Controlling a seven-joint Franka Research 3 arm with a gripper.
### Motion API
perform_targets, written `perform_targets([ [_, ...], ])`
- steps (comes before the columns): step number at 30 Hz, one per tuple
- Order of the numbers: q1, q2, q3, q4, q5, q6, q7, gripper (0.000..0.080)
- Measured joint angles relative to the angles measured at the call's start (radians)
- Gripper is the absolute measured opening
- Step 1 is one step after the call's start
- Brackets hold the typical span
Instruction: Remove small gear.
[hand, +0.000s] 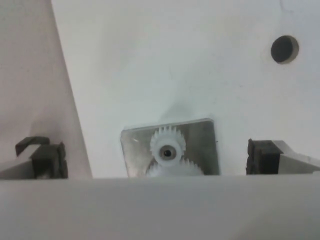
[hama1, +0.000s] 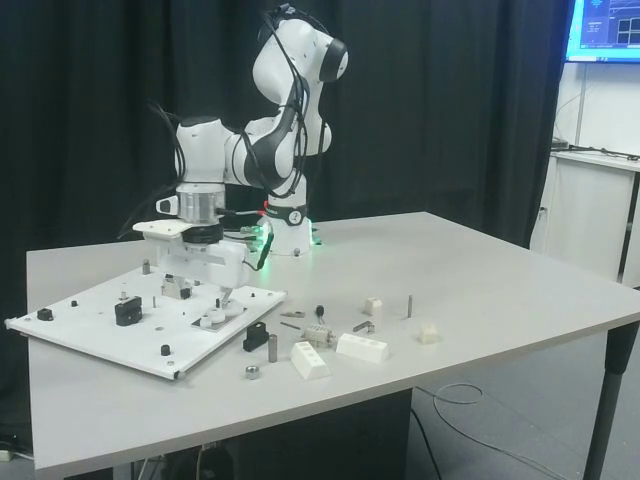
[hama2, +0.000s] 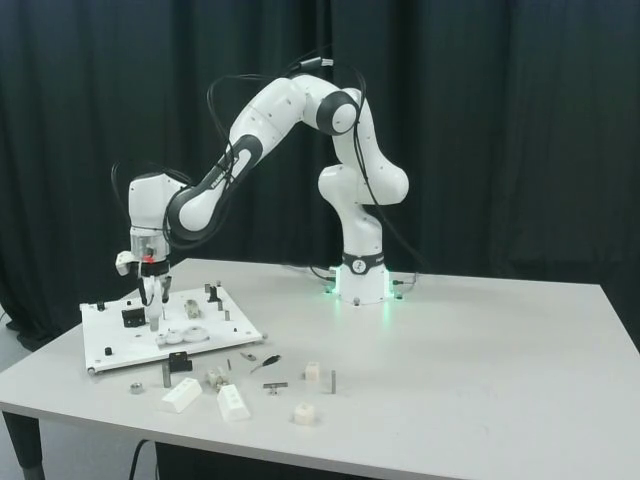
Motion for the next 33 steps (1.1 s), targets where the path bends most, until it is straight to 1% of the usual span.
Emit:
perform_targets([
  [11,0.010,0.019,0.001,0.000,0.000,0.004,0.000,0.0800],
  [21,0.009,0.025,0.003,0.000,0.000,-0.001,-0.040,0.0800],
  [33,0.006,0.042,0.003,0.000,0.000,-0.002,-0.049,0.0800],
])
